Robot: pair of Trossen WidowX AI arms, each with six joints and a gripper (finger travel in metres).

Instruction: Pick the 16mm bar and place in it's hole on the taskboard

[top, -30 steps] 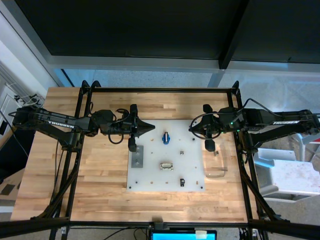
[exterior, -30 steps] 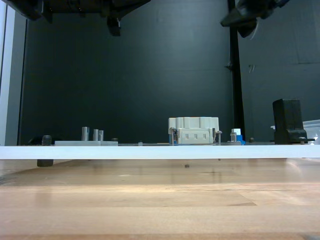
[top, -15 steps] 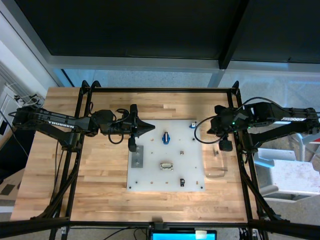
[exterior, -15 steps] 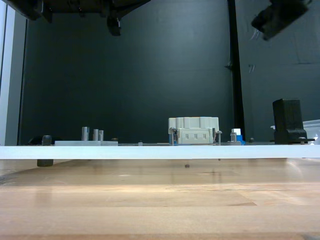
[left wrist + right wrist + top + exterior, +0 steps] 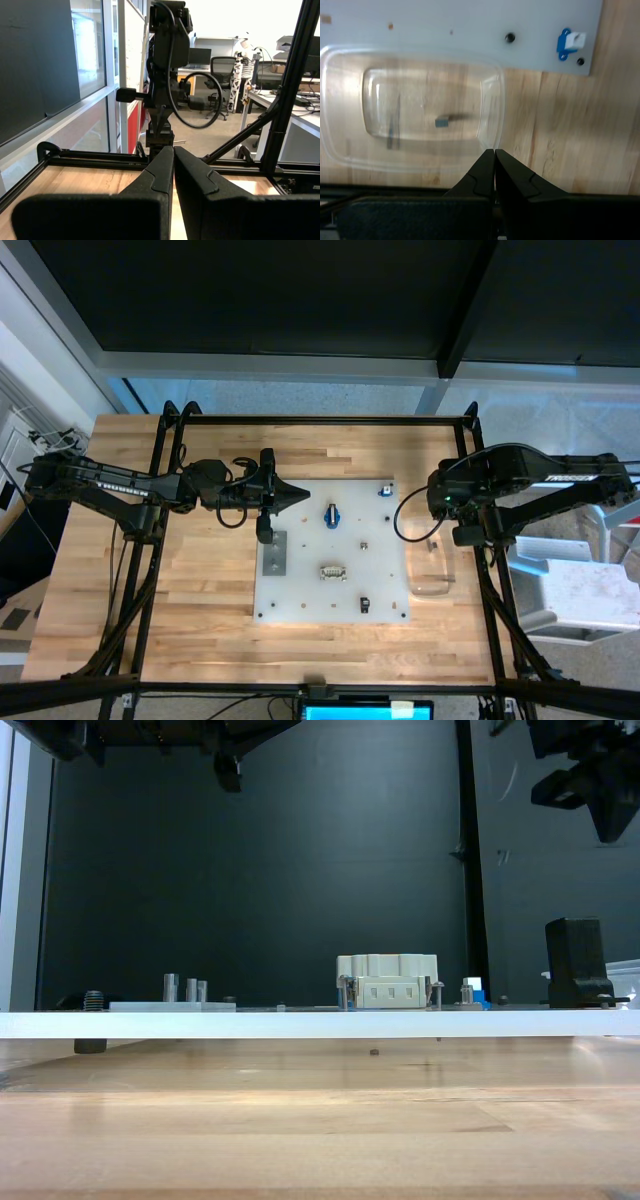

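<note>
A small grey bar (image 5: 442,121) lies free inside a clear plastic tray (image 5: 490,100), with a thinner dark piece (image 5: 392,132) beside it; I cannot tell its size. My right gripper (image 5: 494,151) hangs above the tray's edge, shut and holding nothing. From above it shows over the tray (image 5: 430,590), just off the white taskboard (image 5: 300,600). My left gripper (image 5: 303,495) is held high over the board's far left part, shut and holding nothing (image 5: 173,150). Several metal pegs (image 5: 186,989) stand in the grey block (image 5: 272,558).
On the board stand a blue part (image 5: 332,515), a white connector (image 5: 388,982), a black block (image 5: 577,962) and a blue clip (image 5: 565,44). A black frame (image 5: 320,421) runs around the table. Bare wood lies at the left and along the near edge.
My right arm has swung rightward, from over the board's right part to above the clear tray. The left arm has not moved.
</note>
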